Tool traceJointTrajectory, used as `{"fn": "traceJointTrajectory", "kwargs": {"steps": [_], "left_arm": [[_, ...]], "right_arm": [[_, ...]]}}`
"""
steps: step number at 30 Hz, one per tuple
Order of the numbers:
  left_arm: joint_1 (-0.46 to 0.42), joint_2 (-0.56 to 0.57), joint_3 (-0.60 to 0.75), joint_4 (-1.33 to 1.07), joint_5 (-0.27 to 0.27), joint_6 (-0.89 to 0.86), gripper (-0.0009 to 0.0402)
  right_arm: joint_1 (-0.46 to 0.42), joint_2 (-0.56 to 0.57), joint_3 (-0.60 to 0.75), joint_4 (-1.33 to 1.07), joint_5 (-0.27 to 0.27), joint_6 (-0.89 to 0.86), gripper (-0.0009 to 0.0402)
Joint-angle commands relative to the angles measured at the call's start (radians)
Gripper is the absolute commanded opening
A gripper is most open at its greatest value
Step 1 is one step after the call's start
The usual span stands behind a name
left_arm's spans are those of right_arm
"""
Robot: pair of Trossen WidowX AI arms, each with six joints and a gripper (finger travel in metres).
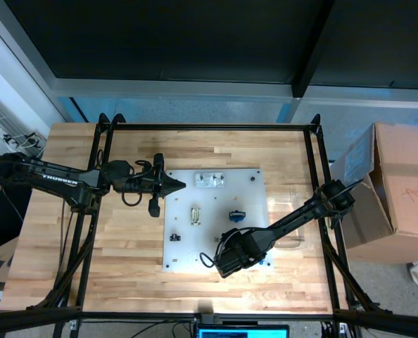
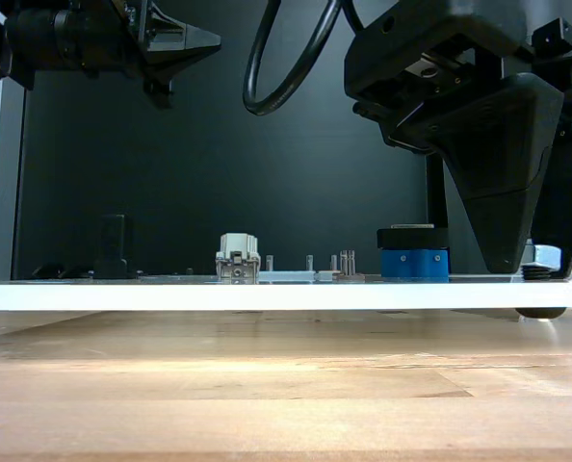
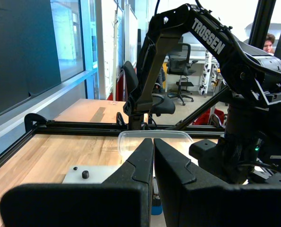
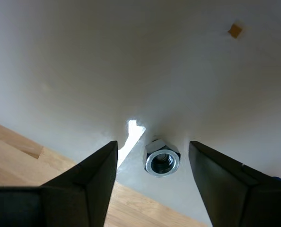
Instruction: Unfasten the M12 nut and place it in the container
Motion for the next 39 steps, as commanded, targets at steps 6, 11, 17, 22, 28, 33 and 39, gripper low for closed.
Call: {"fn": "traceJointTrajectory", "kwargs": {"steps": [6,11,17,22,28,33,39], "left_arm": [[0.0,0.0,0.0,0.0,0.0,0.0,0.0],[0.0,0.0,0.0,0.0,0.0,0.0,0.0],[0.0,0.0,0.0,0.0,0.0,0.0,0.0],[0.0,0.0,0.0,0.0,0.0,0.0,0.0],[0.0,0.0,0.0,0.0,0.0,0.0,0.0],[0.0,0.0,0.0,0.0,0.0,0.0,0.0],[0.0,0.0,0.0,0.0,0.0,0.0,0.0]], "right_arm": [[0.0,0.0,-0.001,-0.011,0.002,-0.006,0.0117],[0.0,-0.001,-0.001,-0.012,0.001,-0.021,0.0073],[0.001,-0.005,-0.001,-0.013,0.001,-0.047,0.0037],[0.0,-0.018,-0.001,-0.018,0.001,-0.068,0.0027],[0.001,-0.051,-0.001,-0.034,0.001,-0.091,0.0027],[0.004,-0.102,-0.001,-0.08,0.001,-0.147,0.0028],[0.041,-0.158,-0.01,-0.167,0.003,-0.177,0.0027]]}}
